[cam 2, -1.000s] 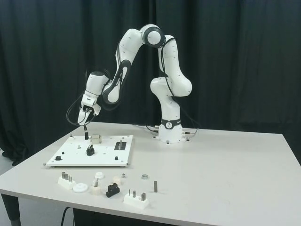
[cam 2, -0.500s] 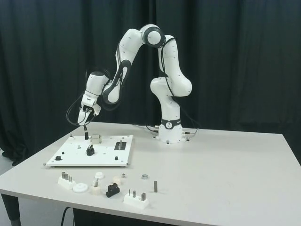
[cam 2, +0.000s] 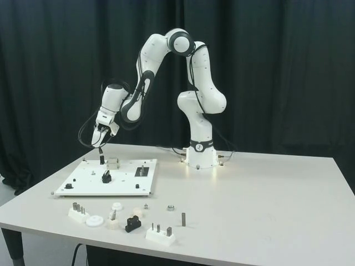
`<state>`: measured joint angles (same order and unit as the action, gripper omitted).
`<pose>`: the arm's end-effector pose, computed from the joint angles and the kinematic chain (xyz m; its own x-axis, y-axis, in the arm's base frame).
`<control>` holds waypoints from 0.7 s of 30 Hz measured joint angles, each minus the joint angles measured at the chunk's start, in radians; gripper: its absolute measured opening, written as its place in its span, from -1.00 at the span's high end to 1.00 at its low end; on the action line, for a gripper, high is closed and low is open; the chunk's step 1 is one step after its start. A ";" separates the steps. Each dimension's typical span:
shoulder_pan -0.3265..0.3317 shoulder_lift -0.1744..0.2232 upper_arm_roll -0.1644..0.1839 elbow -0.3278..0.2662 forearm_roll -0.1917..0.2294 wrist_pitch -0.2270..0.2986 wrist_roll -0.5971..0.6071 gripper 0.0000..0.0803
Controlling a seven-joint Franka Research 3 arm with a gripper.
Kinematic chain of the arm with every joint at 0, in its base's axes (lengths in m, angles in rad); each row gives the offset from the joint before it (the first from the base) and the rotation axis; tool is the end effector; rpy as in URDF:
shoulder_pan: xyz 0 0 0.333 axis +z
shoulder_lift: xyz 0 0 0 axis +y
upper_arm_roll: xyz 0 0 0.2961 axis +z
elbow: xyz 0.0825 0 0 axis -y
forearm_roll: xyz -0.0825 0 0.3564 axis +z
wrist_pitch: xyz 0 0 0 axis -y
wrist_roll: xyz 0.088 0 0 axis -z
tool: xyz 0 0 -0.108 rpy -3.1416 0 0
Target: Insert USB.
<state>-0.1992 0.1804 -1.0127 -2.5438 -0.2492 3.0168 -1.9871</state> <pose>0.1787 -0.4390 0.2757 0.4893 0.7906 -0.3682 0.8717 -0.4565 0.1781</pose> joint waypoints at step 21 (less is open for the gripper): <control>-0.010 -0.015 0.001 -0.009 0.001 -0.002 0.006 0.94</control>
<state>-0.2092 0.1655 -1.0120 -2.5529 -0.2481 3.0150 -1.9816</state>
